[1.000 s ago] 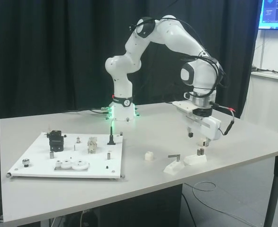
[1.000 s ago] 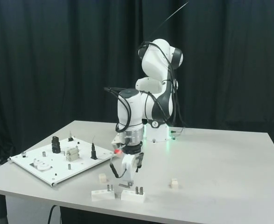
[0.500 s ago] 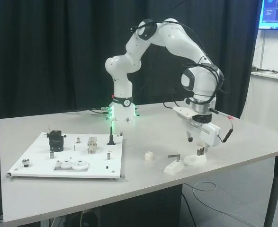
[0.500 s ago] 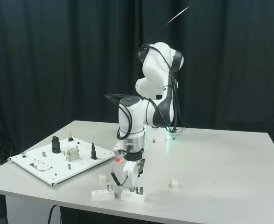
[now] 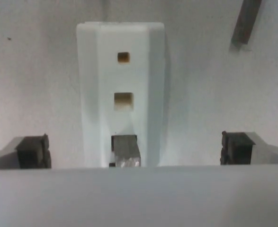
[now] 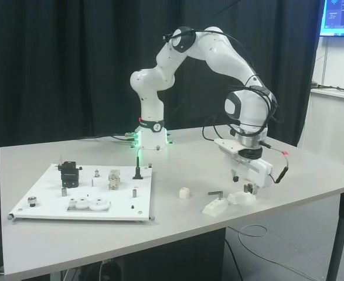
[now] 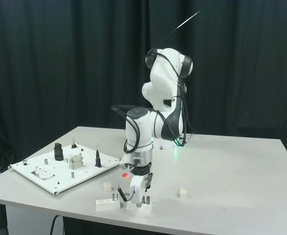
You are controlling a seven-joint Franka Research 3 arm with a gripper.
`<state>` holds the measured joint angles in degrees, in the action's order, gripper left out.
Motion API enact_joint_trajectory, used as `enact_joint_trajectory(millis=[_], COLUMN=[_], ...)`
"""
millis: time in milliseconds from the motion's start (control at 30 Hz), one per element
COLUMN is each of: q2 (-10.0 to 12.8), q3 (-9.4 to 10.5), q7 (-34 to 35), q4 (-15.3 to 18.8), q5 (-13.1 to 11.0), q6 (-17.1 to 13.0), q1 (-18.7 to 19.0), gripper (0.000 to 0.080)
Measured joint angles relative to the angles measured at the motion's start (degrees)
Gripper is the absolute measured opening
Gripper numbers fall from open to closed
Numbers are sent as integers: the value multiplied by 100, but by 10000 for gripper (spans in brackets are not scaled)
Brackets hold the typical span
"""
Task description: Pick square peg 3.
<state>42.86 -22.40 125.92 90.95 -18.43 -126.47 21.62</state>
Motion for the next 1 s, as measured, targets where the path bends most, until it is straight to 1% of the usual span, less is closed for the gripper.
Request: enact_joint_trajectory(millis=[400, 433, 467, 500, 667, 700, 833, 1000], q2=[120, 128, 136, 144, 175, 178, 163, 154], q3=[14, 14, 14, 14, 14, 14, 11, -1], q7=[32, 57, 89, 116, 147, 147, 148, 148], q4=[0, 0, 0, 0, 0, 0, -25, -136], q5=[-38, -46, -52, -57, -123, -135, -141, -140], q6=[-156, -168, -181, -194, -244, -249, -254, -207], q1=[-15, -16, -17, -17, -17, -17, -15, -13], gripper=[800, 705, 705, 540, 540, 382, 382, 382])
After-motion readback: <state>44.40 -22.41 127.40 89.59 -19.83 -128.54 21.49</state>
